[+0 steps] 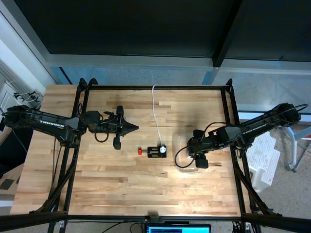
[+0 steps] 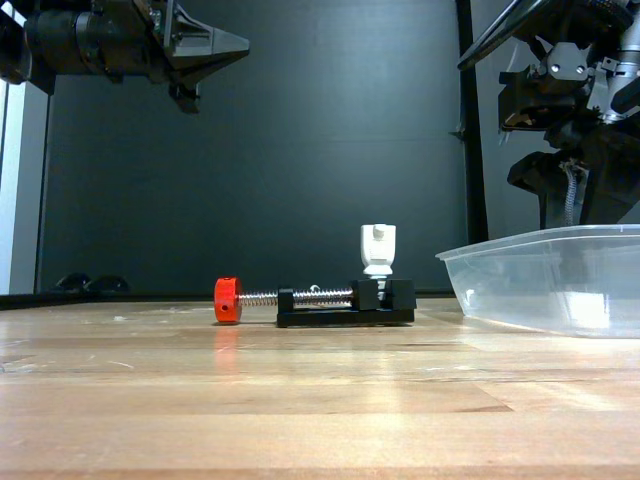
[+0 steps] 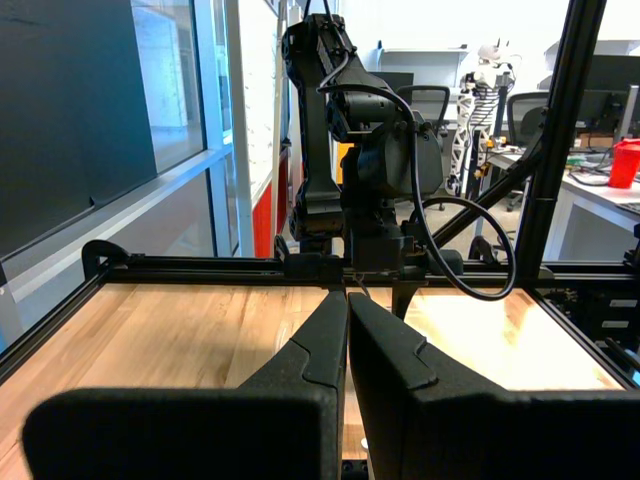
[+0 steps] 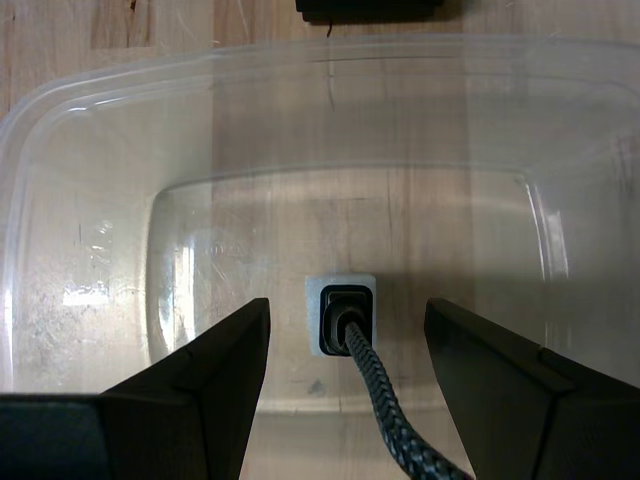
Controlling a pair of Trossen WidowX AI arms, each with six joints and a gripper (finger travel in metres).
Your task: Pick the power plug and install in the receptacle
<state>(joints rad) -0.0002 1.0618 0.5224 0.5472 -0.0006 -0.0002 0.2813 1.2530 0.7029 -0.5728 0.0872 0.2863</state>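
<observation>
Plug (image 4: 341, 308) in tray (image 4: 100, 130) between spread right gripper (image 4: 346, 305) fingers; left gripper (image 3: 347, 310) fingers closed, aloft at left.

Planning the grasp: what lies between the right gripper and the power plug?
Nothing, right wrist view: right gripper hovers open over power plug in tray; left gripper parked aloft.

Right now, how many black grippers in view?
2. The left gripper, shut, hangs above the wooden table left of the black receptacle. The right gripper, open, is above the dark braided-cord power plug in the clear plastic tray.
</observation>
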